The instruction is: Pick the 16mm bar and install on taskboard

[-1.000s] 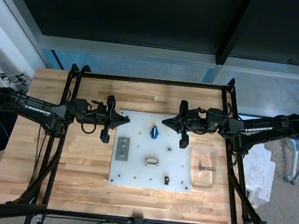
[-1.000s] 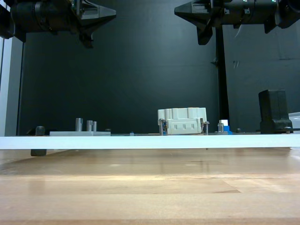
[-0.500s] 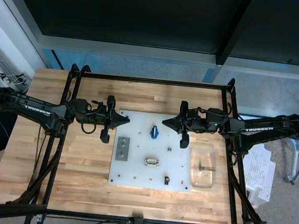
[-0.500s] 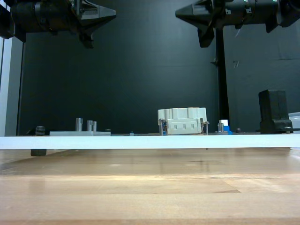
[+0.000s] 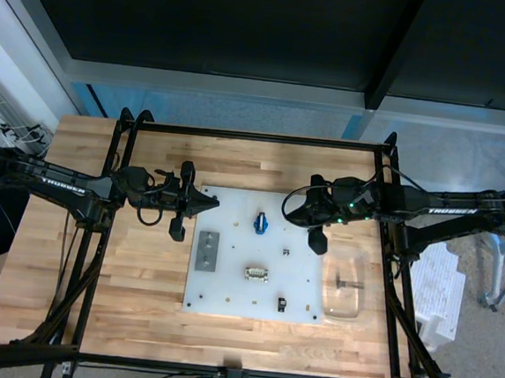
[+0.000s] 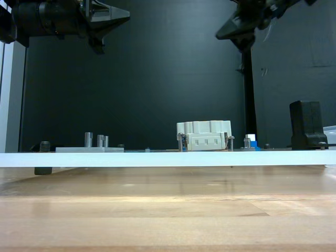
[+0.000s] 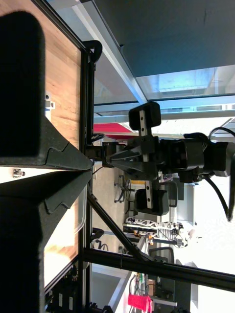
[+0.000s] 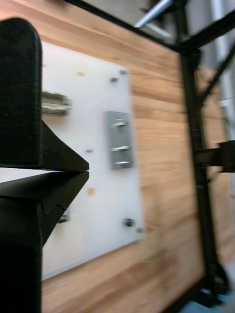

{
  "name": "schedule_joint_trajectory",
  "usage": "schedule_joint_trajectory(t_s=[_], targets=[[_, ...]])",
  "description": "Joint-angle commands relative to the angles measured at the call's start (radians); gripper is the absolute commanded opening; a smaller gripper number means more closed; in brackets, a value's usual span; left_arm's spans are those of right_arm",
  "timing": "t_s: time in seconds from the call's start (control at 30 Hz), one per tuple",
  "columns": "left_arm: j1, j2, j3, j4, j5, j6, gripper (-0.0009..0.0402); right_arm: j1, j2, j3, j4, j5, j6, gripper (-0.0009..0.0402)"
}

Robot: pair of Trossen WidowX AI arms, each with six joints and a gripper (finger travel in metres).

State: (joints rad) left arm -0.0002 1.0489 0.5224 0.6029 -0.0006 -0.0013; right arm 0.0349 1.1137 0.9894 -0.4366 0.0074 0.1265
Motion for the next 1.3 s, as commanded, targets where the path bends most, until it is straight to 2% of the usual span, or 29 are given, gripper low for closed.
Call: schedule_joint_trajectory(t_s=[0.03, 0.43, 0.97, 1.17, 1.3], targets=[[0.000, 0.000, 0.000, 0.000, 0.000, 0.000, 0.0000, 0.014, 0.001, 0.053, -0.120, 0.000, 0.017, 0.0000], [0.000, 0.000, 0.000, 0.000, 0.000, 0.000, 0.0000, 0.092, 0.009, 0.172, -0.513, 0.001, 0.074, 0.0000], [0.000, 0.000, 0.000, 0.000, 0.000, 0.000, 0.0000, 0.211, 0.009, 0.195, -0.814, 0.004, 0.193, 0.0000], [0.000, 0.000, 0.000, 0.000, 0.000, 0.000, 0.0000, 0.270, 0.010, 0.195, -0.890, 0.042, 0.260, 0.0000], [0.000, 0.000, 0.000, 0.000, 0.000, 0.000, 0.0000, 0.314, 0.032, 0.195, -0.925, 0.053, 0.295, 0.0000]])
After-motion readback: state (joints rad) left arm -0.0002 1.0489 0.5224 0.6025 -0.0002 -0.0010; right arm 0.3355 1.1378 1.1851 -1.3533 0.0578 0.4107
